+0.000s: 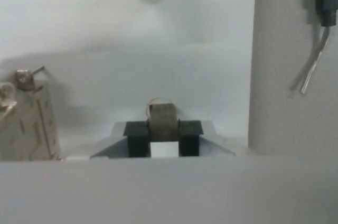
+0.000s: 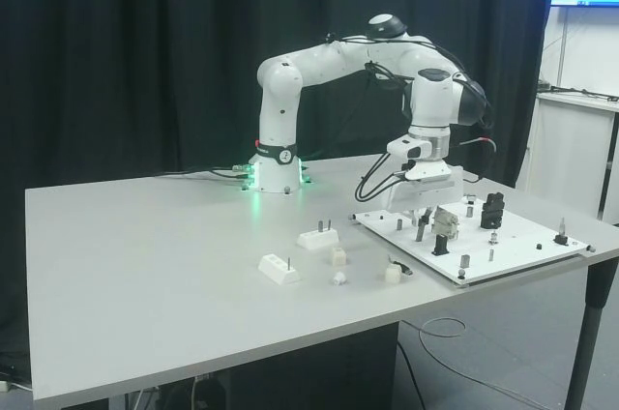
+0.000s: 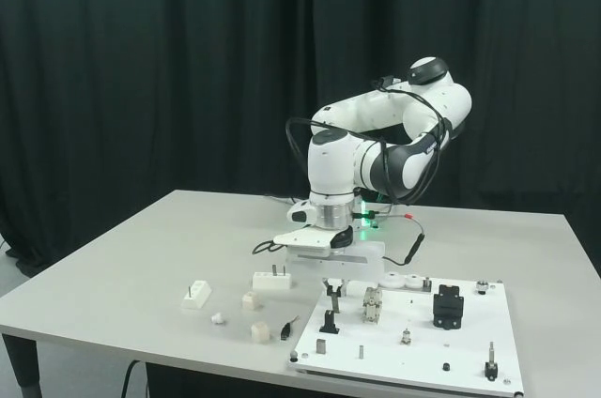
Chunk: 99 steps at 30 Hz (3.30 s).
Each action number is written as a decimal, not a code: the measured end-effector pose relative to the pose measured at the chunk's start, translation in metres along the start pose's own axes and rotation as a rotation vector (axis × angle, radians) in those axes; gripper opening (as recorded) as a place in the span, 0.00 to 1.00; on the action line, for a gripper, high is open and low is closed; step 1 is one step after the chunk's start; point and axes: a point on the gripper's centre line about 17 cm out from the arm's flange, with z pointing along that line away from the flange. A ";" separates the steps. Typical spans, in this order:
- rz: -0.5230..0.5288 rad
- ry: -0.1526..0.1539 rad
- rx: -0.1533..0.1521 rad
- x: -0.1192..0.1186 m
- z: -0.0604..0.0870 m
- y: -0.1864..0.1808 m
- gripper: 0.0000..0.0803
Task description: Insert square peg 3.
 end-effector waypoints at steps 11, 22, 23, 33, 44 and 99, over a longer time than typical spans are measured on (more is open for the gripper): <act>-0.001 -0.005 0.001 -0.002 0.000 0.000 0.14; -0.005 -0.016 -0.002 -0.005 0.000 -0.001 0.14; -0.006 -0.019 -0.003 -0.006 0.000 -0.001 0.14; -0.009 -0.032 -0.006 -0.010 0.000 -0.001 0.14; -0.011 -0.029 -0.007 -0.009 -0.001 -0.002 0.14; 0.016 -0.014 -0.020 -0.011 0.000 -0.005 0.14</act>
